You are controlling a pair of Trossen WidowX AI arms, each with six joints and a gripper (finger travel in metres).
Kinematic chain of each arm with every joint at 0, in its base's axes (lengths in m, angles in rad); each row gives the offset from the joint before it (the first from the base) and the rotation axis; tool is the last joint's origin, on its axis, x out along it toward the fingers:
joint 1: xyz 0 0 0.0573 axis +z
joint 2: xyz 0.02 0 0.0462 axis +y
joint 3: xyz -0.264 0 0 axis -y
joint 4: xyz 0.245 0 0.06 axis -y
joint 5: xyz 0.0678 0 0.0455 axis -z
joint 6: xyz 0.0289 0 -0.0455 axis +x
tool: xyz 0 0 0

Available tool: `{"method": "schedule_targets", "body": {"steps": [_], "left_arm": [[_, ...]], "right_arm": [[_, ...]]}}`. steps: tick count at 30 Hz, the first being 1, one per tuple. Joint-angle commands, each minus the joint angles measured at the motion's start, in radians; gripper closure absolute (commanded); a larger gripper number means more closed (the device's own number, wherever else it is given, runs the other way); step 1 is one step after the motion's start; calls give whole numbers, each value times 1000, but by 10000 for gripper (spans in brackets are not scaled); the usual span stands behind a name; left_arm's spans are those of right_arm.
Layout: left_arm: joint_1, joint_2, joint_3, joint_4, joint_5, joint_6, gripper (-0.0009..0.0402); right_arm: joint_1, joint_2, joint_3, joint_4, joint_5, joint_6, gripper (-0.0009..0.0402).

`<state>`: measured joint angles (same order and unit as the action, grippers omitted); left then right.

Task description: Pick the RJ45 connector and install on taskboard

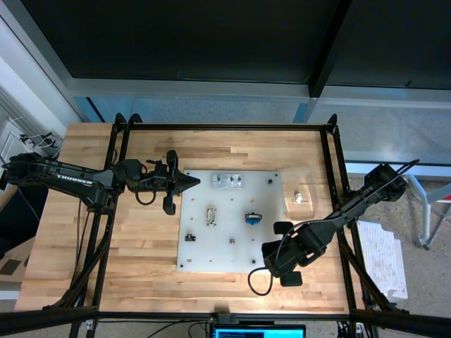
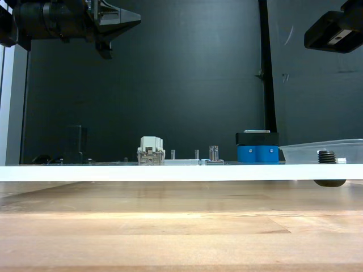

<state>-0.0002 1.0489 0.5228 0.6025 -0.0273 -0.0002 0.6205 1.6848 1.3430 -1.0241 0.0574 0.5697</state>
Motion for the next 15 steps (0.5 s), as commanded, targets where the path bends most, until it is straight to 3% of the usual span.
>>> {"method": "schedule_targets", "body": {"steps": [1, 15], "left_arm": [[0, 0, 0, 0, 0, 0, 393], [0, 0, 0, 0, 0, 0, 393]], "right_arm": [[3, 8, 0, 5, 2, 0, 393], [18, 12, -17, 24, 2, 26, 393]]}}
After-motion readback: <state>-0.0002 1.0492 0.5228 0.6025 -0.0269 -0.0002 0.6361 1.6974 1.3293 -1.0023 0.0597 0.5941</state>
